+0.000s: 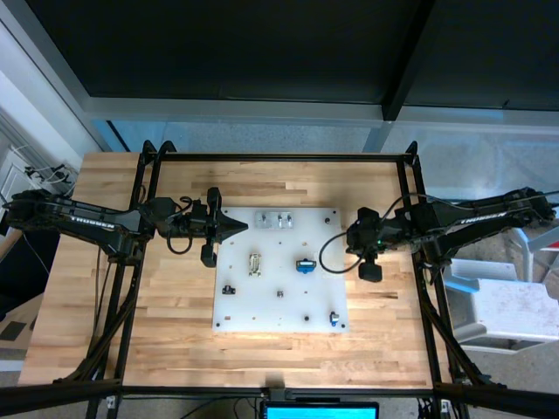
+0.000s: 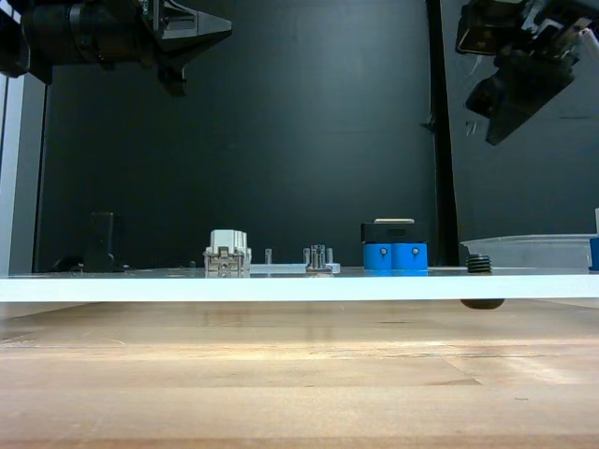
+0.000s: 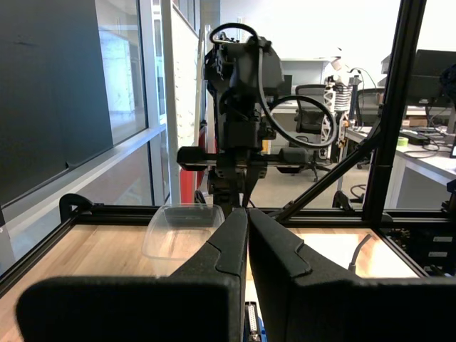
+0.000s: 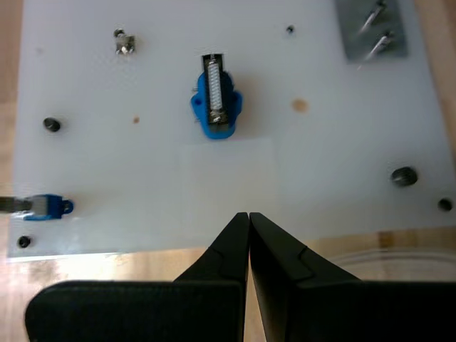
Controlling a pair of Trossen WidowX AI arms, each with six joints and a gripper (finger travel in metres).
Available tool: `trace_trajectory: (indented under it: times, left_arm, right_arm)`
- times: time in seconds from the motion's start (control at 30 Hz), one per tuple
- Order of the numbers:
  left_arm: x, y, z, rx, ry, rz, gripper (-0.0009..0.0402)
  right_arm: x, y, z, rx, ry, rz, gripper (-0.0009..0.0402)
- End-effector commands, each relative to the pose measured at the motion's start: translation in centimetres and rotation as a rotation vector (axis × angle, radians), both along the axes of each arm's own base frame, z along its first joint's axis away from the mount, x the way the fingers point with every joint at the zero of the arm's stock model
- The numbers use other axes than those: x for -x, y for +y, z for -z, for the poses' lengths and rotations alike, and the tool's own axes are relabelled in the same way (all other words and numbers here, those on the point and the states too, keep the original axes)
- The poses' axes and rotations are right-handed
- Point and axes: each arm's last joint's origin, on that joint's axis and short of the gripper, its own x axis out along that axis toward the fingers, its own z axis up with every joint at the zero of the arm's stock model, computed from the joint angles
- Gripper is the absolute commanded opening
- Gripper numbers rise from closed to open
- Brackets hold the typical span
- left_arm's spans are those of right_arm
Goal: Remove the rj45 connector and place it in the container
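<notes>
The white board (image 1: 279,297) lies mid-table. Near its front right corner sits a small blue-and-white socket (image 4: 44,206) holding the rj45 connector (image 1: 333,316), a tiny dark speck. The clear container (image 3: 182,228) stands just off the board's right edge; its rim (image 2: 533,245) shows low at the right. My left gripper (image 1: 241,227) hovers high over the board's back left edge, shut and empty, its tips (image 3: 247,212) touching. My right gripper (image 4: 249,214) hangs high above the board's right edge, shut on nothing, well away from the socket.
Also on the board are a bright-blue block connector (image 1: 305,265), a beige oblong connector (image 1: 255,264), a grey plate with pins (image 1: 274,219) and small black studs (image 4: 404,175). A black metal frame (image 1: 279,157) borders the wooden table.
</notes>
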Motion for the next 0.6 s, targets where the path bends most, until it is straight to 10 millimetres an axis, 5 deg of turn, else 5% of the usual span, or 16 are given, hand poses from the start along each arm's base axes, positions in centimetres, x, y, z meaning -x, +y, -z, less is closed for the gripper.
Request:
trace_trajectory:
  times: [0.03,0.6]
  left_arm:
    - [0.0,0.0,0.0,0.0,-0.001,0.0,0.0]
    - [0.0,0.0,0.0,0.0,0.0,0.0,0.0]
  right_arm:
    - [0.2,1.2,0.1,-0.007,-0.001,-0.005,0.0]
    - [0.5,6.9,1.3,-0.015,0.051,-0.037,0.0]
